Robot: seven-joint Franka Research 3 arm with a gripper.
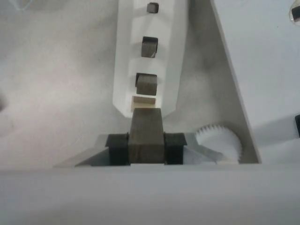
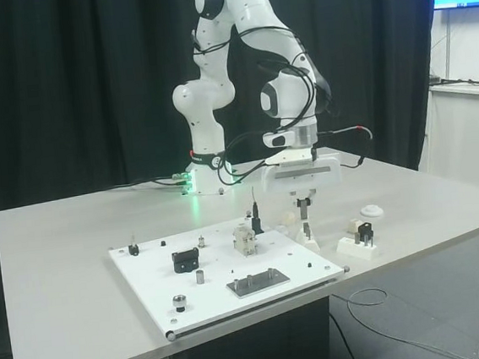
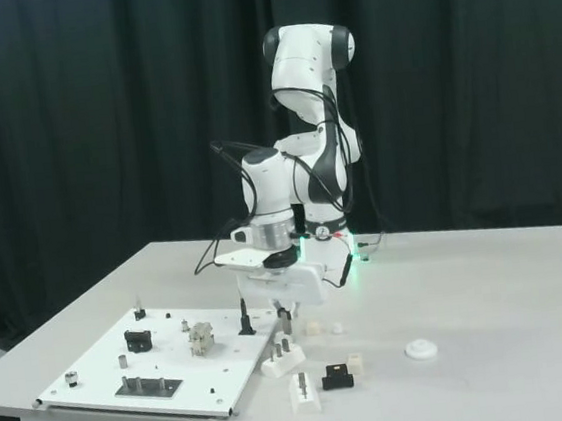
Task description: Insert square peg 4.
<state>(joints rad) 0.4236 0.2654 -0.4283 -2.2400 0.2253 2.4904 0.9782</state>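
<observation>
Setting: a grey table (image 2: 59, 248) before black curtains, carrying a white square task board (image 2: 223, 274); the white arm is bolted at the table's far side.

Item 1: the gripper (image 1: 146, 147), with its black-padded fingers (image 1: 117, 149) pinched on a dark grey square-section peg (image 1: 146, 136), held upright and seen end-on.

Item 2: a long white peg holder block (image 1: 123, 70), lying off the board at its 3 o'clock side. Three smaller dark pegs are seated in its row of sockets. One empty square socket (image 1: 143, 101) is seen at the near end, just beyond the held peg's tip.

Step judged in hand: final approach, the peg carried but not yet entered. The next move is judged to call for squaring the peg over the socket, then a straight descent.

Obscured: the peg's lower end and its clearance above the socket cannot be made out. A white toothed gear (image 1: 220, 140) is cut off by the gripper body.
</observation>
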